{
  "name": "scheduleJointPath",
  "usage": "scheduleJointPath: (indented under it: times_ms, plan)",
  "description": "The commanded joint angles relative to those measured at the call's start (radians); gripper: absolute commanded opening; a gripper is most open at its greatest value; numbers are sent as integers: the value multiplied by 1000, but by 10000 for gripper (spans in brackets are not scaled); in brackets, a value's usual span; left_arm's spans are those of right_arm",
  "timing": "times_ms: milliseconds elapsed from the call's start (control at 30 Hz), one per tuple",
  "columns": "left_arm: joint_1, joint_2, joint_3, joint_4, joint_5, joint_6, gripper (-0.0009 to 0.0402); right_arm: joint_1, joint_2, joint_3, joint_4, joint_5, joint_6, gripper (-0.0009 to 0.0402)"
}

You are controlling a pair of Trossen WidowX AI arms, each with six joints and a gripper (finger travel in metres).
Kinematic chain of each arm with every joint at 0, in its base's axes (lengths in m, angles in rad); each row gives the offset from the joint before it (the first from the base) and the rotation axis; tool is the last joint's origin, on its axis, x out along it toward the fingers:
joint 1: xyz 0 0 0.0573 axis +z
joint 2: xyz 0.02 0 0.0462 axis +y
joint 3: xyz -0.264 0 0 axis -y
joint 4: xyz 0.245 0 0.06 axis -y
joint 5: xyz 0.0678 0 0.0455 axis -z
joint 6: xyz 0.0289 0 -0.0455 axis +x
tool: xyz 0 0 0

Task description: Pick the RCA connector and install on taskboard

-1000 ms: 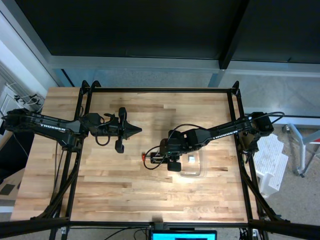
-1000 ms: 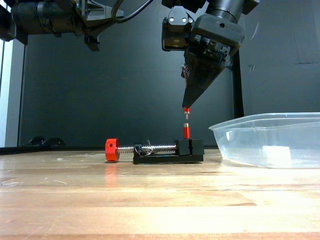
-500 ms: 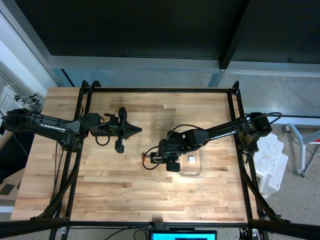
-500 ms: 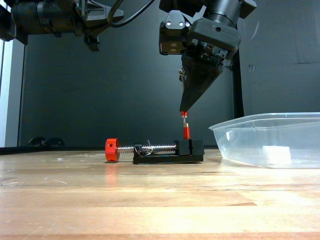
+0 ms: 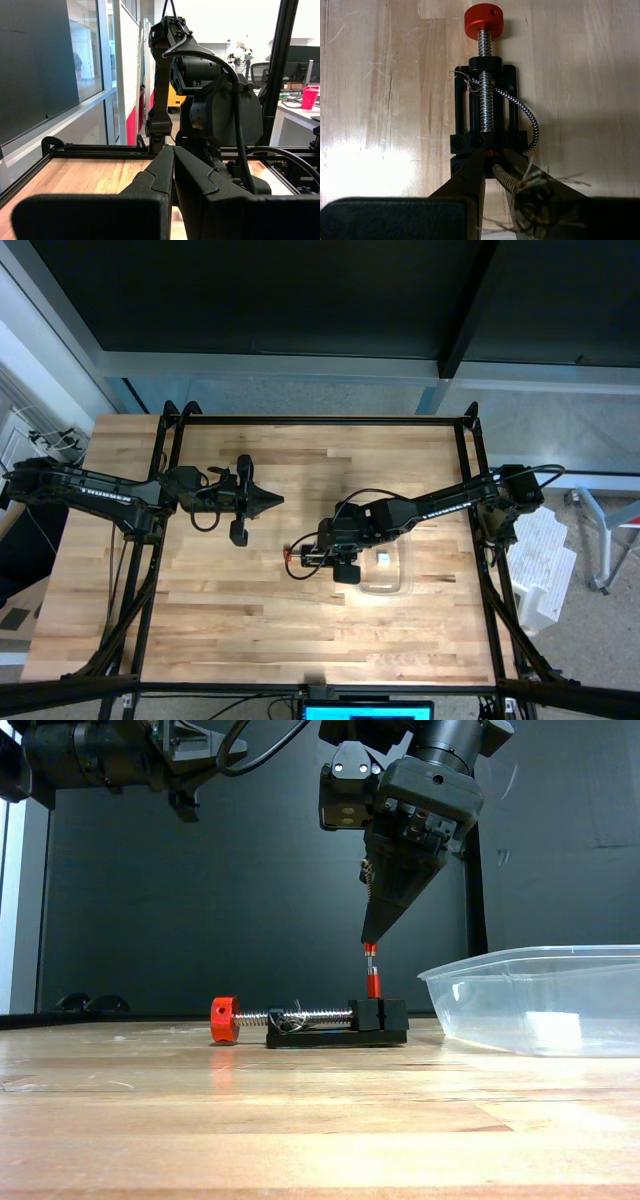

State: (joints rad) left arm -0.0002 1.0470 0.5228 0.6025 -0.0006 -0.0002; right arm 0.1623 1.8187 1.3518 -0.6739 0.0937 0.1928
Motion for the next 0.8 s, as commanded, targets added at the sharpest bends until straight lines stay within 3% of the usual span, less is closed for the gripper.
scheduleJointPath:
  times_ms: [33,800]
  plan:
    - [0,0,0,0,0,0,0,-1,0,-1,-6,0,1,4]
    - [0,0,0,0,0,0,0,-5,16,-1,2,1,3,4]
